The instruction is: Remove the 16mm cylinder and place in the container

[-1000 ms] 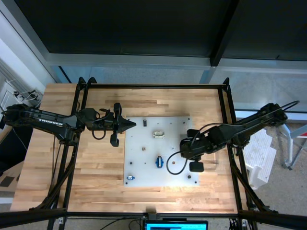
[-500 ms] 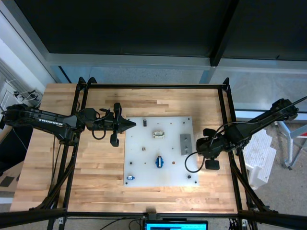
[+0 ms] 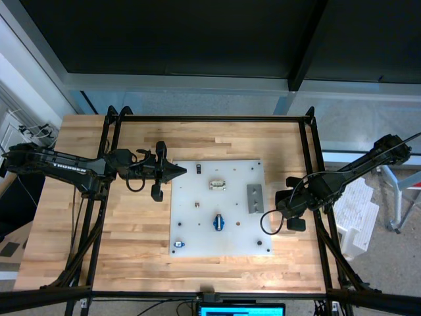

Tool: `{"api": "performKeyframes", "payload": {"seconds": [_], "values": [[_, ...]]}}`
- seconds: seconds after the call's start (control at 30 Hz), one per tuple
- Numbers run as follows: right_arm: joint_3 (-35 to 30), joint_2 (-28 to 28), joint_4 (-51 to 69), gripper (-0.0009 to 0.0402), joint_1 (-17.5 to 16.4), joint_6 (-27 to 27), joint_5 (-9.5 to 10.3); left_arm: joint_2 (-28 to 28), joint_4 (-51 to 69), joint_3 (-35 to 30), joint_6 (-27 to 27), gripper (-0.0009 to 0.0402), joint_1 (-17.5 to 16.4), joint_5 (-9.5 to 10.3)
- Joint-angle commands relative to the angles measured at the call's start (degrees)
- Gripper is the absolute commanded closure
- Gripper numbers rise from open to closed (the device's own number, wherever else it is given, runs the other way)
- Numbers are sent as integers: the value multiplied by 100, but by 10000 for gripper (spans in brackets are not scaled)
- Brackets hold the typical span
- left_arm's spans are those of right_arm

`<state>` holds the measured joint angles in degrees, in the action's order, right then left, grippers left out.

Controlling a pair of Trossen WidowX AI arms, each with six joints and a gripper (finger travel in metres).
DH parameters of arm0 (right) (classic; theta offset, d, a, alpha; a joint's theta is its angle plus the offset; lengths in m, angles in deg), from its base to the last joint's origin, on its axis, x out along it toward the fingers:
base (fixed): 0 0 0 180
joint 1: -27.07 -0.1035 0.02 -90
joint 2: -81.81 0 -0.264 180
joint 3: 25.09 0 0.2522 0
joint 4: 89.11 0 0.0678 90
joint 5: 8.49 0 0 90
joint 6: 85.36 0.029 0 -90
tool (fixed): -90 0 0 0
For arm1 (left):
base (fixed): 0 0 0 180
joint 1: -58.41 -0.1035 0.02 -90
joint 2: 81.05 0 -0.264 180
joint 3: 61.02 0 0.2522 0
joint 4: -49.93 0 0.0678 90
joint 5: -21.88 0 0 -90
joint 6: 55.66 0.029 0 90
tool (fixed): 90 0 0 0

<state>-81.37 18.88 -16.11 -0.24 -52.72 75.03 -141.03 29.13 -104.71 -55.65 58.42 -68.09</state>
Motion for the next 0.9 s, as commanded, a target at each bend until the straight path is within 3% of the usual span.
{"api": "performKeyframes", "payload": {"seconds": [0.03,0.47,0.63,0.9], "values": [[2,-4,2,292,0,-7,-4,-2,0,-2,0,393,-2,0],[-107,-4,-13,210,44,-190,-28,-2,0,-2,0,393,-2,0],[-382,85,-118,209,313,-564,-428,-2,0,-2,0,393,-2,0],[-651,190,-706,248,1014,-1491,-442,-2,0,-2,2,393,-2,0]]}}
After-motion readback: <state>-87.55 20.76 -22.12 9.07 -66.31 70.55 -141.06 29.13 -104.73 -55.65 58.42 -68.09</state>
